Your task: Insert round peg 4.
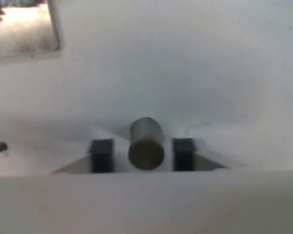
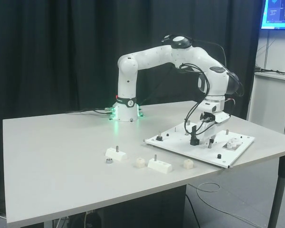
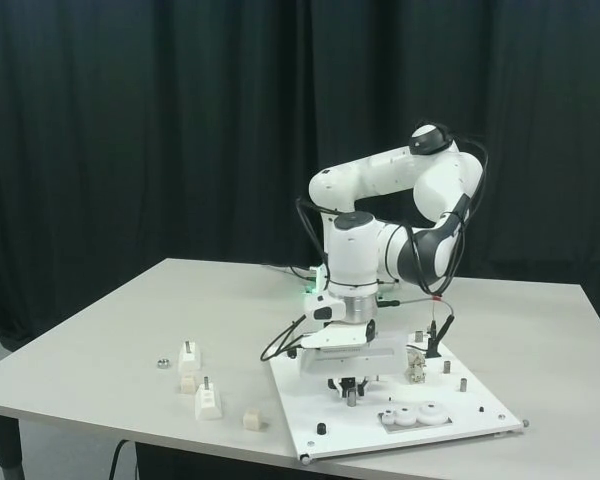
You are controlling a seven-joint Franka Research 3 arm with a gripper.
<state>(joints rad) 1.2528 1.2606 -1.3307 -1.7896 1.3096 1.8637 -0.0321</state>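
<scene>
Wrist view showed the gripper (image 1: 146,155) with its two black fingers (image 1: 102,155) standing apart on either side of a grey round peg (image 1: 146,144); a narrow gap was visible between each finger pad and the peg, so the fingers were open about it and not pressing on it. The peg stood upright on the white board (image 1: 185,73), its flat end facing the camera. Toward one corner of that picture lay a recessed metal plate (image 1: 22,29) with gear teeth at its edge, and a small black screw head (image 1: 0,146) sat on the board well apart from the peg. In the first room view the white arm (image 2: 180,52) reached out from its base (image 2: 125,110), where green light glowed, and bent down over the white board (image 2: 171,142) lying on the grey table (image 2: 57,152); the gripper (image 2: 210,135) hung low over the board's middle, near a black upright piece (image 2: 194,135). In front of the board lay several small white blocks (image 2: 160,166), two of them carrying pins, and a small ring (image 2: 109,160). In the second room view the gripper (image 3: 351,392) was down at the board (image 3: 310,415), with the peg (image 3: 351,399) just visible between its fingertips and white gears (image 3: 413,415) in a recess nearby.
</scene>
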